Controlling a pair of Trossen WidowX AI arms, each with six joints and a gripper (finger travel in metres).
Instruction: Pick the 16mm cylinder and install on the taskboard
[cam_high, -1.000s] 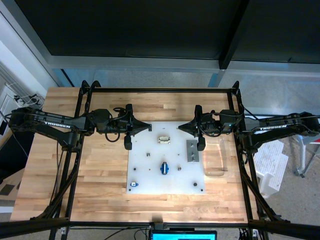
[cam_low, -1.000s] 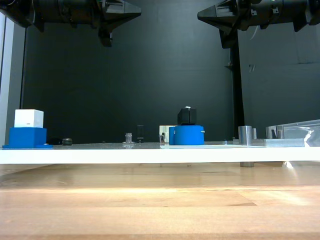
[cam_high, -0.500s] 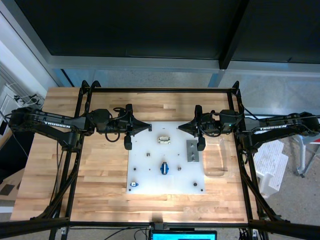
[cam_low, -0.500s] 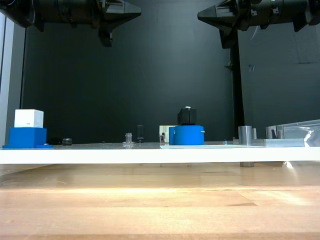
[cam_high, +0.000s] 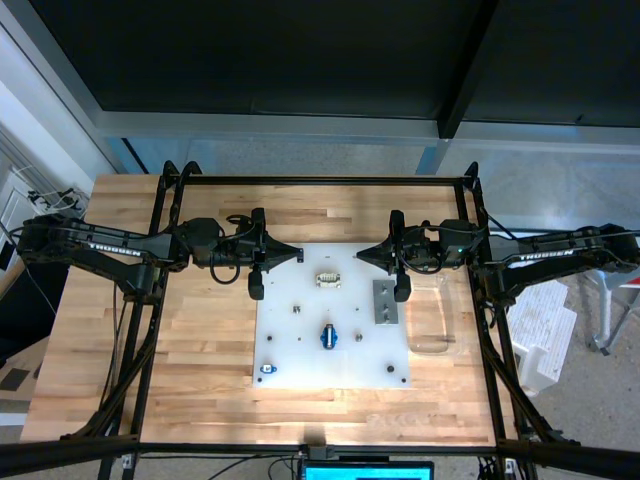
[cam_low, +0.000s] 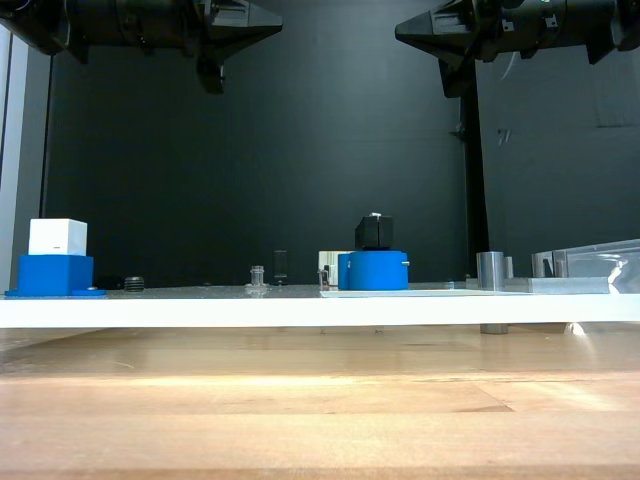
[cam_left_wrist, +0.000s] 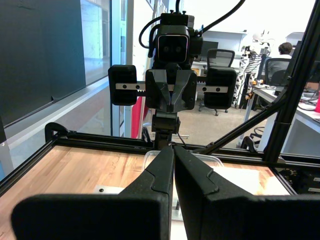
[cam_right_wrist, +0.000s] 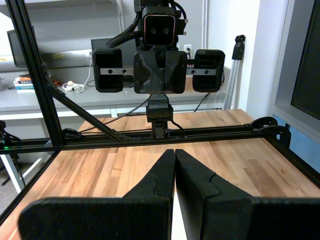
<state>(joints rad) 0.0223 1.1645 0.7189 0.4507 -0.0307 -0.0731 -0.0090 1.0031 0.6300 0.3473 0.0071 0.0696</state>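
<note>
Across the wooden table (cam_high: 190, 340), a black frame runs along the far edge and both sides. Bare wood lies wide open left of the taskboard (cam_high: 300, 350) and in a strip along the near edge. This white square plate sits right of centre. A clear plastic tray (cam_high: 432, 348) lies just beside the plate's right edge.

Both arms reach inward from the sides, level and high. The low view shows a tall band of free air between them and everything on the plate. The left gripper (cam_high: 298, 254) hangs above the plate's far edge. Its fingers are clenched tip to tip on nothing, as the left wrist view shows (cam_left_wrist: 173, 148). The right gripper (cam_high: 360, 254) faces it, clenched and empty as well (cam_right_wrist: 175, 150). An open gap lies between the two tips, above the beige connector (cam_high: 326, 278).

On the plate's right part lies the grey metal block (cam_high: 385, 300). The blue fitting (cam_high: 327, 337) stands near the middle. A blue-and-white block (cam_high: 265, 369) stands by the near left corner.

What looks like the 16mm cylinder (cam_high: 358, 336) stands upright just right of the blue fitting, apart from it and well below both grippers. In the low view (cam_low: 490, 270) it shows as a short grey post beside the metal block.
</note>
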